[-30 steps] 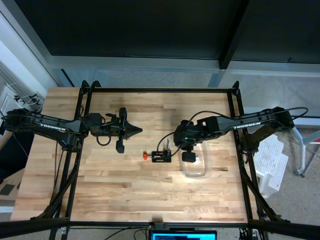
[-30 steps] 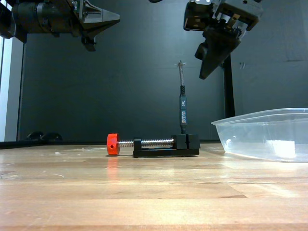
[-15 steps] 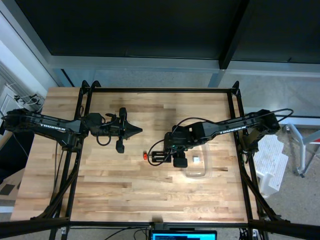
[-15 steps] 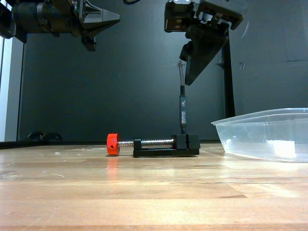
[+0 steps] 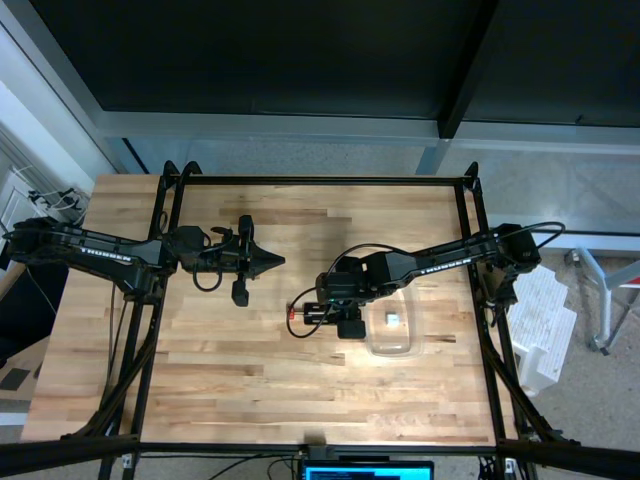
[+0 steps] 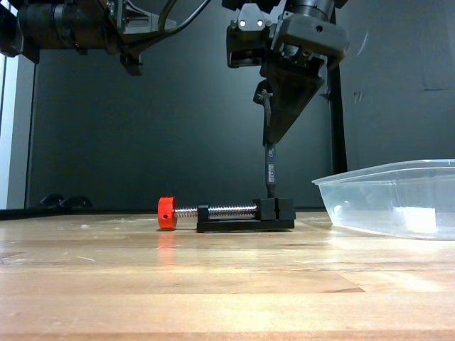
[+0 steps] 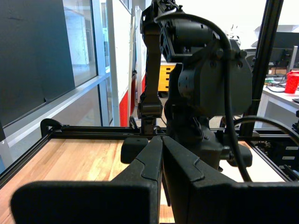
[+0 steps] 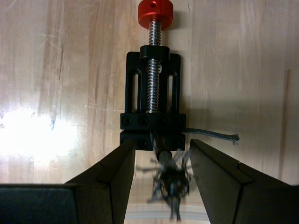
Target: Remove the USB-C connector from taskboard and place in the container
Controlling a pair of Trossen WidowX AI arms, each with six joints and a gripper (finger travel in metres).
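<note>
I have the right gripper directly above the taskboard, fingers spread wide on either side of the USB-C connector. The connector stands upright in the block's clamp end, opposite the orange-red knob, with its frayed grey wire rising between the finger tips. The container sits on the table just beside the taskboard with a small white cube inside, and my left gripper hangs well away, high over the table's left half, pinched closed on nothing.

Robotics lab: wooden worktable inside black metal frame, glass partition walls beyond.
</note>
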